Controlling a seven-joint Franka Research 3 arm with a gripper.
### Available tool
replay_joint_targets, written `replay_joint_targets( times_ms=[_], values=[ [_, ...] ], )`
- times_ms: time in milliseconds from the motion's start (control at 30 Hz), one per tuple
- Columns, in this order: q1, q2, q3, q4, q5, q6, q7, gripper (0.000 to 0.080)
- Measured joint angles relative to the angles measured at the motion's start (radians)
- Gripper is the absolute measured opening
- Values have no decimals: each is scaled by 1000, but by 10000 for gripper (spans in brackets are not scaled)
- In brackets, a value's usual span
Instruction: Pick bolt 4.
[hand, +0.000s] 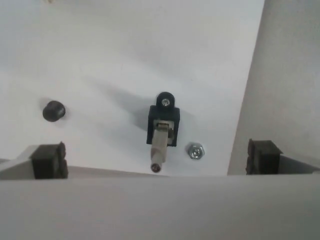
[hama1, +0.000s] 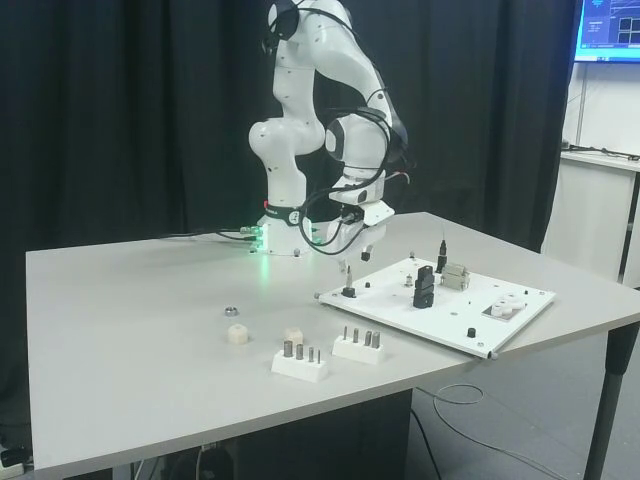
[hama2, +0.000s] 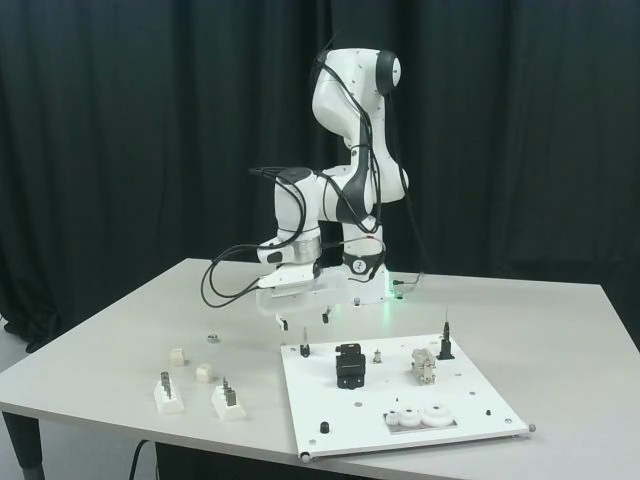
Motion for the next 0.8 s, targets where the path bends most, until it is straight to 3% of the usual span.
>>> replay_joint_targets(
  times_ms=[567,800],
  values=[
    [-4,1,-6,17,-2,5,0,800],
    [-8,3,-28,32,-38,25,0,800]
  ],
)
